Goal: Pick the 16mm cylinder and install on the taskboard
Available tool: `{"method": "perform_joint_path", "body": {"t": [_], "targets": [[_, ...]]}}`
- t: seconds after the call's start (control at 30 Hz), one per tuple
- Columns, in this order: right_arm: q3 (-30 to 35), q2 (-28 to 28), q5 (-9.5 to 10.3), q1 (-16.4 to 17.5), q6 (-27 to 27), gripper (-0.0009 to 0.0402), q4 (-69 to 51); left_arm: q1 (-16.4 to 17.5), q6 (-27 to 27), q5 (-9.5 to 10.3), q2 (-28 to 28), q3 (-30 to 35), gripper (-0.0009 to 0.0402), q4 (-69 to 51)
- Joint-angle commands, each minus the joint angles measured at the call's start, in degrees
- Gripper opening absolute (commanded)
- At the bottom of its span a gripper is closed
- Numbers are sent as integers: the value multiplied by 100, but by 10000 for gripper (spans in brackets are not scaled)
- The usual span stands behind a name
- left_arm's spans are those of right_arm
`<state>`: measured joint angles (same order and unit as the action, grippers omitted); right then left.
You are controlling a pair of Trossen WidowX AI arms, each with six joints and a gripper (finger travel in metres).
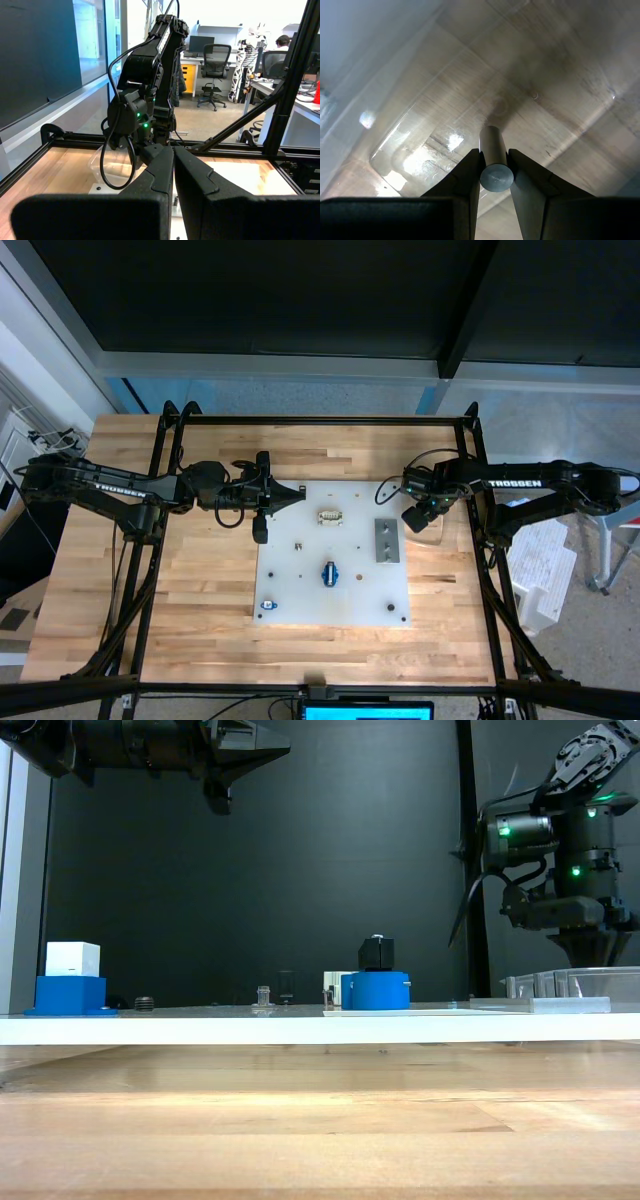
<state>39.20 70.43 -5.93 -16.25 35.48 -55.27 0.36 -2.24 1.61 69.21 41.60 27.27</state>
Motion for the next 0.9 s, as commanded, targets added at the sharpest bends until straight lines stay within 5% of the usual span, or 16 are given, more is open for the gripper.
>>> {"method": "perform_joint_path", "body": {"t": [0.03,0.33,0.57,0.9], "targets": [[155,-94,0,4,-164,13,-146,0,2,-2,2,2,1,0],[809,-262,-4,190,-898,12,-837,2,2,-2,2,2,1,0],[1158,-251,-2,903,-1360,11,-852,0,2,-2,2,2,1,0],[1447,-238,4,1869,-1327,11,-892,2,2,-2,2,2,1,0]]}}
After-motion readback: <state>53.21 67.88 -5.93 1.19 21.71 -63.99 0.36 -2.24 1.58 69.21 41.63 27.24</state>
